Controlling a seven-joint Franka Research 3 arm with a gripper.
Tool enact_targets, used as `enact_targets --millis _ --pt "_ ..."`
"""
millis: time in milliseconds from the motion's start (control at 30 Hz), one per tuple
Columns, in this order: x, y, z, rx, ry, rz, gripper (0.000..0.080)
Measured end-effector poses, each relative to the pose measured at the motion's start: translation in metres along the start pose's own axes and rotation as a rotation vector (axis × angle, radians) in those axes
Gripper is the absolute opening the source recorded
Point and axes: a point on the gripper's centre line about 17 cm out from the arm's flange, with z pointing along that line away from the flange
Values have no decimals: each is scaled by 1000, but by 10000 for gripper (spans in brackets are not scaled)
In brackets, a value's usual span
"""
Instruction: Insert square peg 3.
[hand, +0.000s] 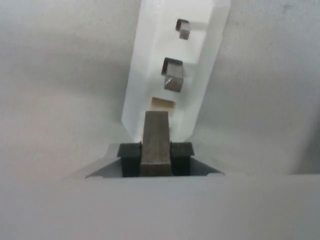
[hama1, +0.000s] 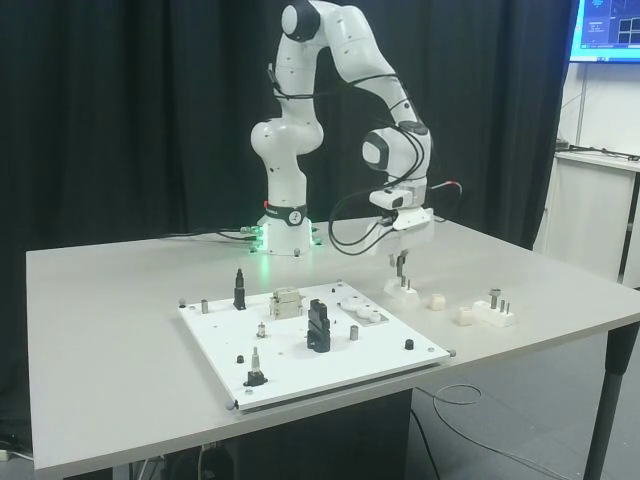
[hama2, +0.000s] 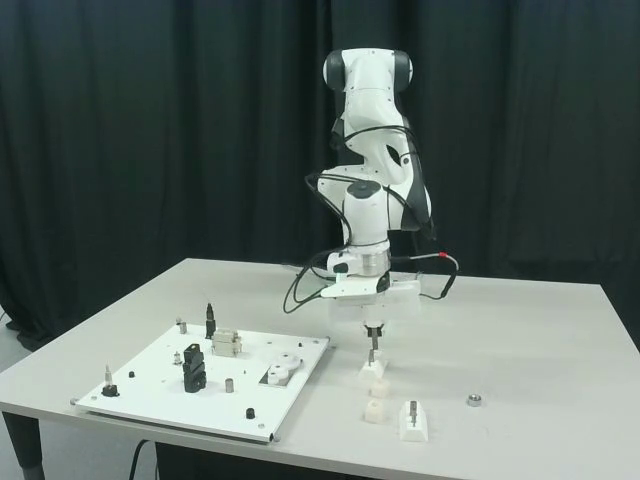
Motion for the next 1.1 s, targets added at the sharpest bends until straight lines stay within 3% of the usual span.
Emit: enact_targets --millis 433,1100 --pt "0 3 -16 7 9 5 115" --pt "2 8 -19 -3 14 -3 115"
